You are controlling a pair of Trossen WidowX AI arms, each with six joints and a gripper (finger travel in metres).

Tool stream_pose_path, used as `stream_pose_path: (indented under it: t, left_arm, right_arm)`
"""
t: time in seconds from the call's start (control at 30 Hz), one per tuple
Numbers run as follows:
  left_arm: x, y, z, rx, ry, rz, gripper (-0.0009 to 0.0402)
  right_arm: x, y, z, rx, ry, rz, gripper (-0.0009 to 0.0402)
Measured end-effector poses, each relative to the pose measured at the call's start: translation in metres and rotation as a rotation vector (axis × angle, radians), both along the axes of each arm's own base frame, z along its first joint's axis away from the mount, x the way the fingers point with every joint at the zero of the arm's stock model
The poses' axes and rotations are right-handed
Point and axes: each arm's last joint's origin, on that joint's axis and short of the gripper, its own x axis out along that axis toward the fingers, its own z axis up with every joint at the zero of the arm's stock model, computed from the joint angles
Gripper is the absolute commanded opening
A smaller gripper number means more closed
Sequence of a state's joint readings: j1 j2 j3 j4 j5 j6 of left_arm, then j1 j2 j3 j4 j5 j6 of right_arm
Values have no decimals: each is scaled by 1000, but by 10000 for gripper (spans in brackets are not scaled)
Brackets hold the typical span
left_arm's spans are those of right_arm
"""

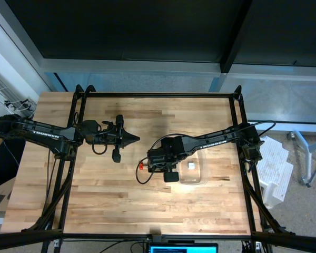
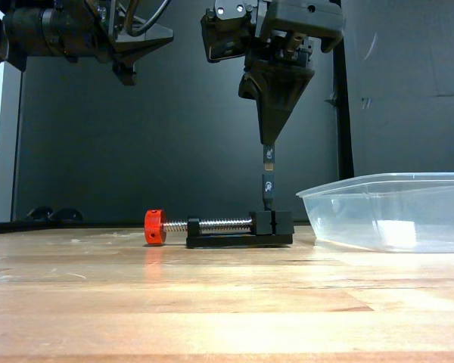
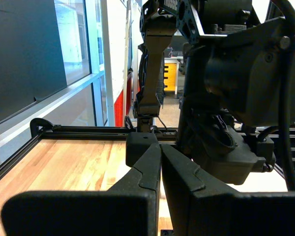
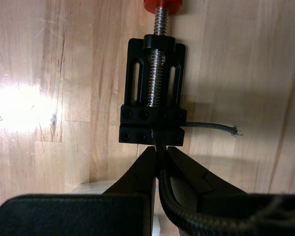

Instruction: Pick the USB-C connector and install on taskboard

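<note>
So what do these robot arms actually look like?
Both are matte black, jointed, with white TROSSEN lettering and looping black cables. Each end effector is a pair of tapering wedge fingers: the left end effector over the table's left half, the right end effector above the black block.

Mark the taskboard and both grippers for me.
taskboard (image 2: 272, 225): low view, black clamp block at its right end.
right gripper (image 2: 268, 140): low view, fingertips, above taskboard, shut on connector (image 2: 267, 181).
left gripper (image 1: 136, 138): high view, shut tips, raised, away from taskboard.
</note>
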State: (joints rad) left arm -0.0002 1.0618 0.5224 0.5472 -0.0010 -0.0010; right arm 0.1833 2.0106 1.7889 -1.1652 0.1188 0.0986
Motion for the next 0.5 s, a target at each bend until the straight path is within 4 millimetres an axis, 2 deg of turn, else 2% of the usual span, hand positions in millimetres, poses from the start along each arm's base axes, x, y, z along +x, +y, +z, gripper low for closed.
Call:
stream_pose_path:
  t: [0.5]
  left_arm:
    - [0, 0, 0, 0, 0, 0, 0]
  right_arm:
    - [2, 1, -4, -3, 2, -1, 0]
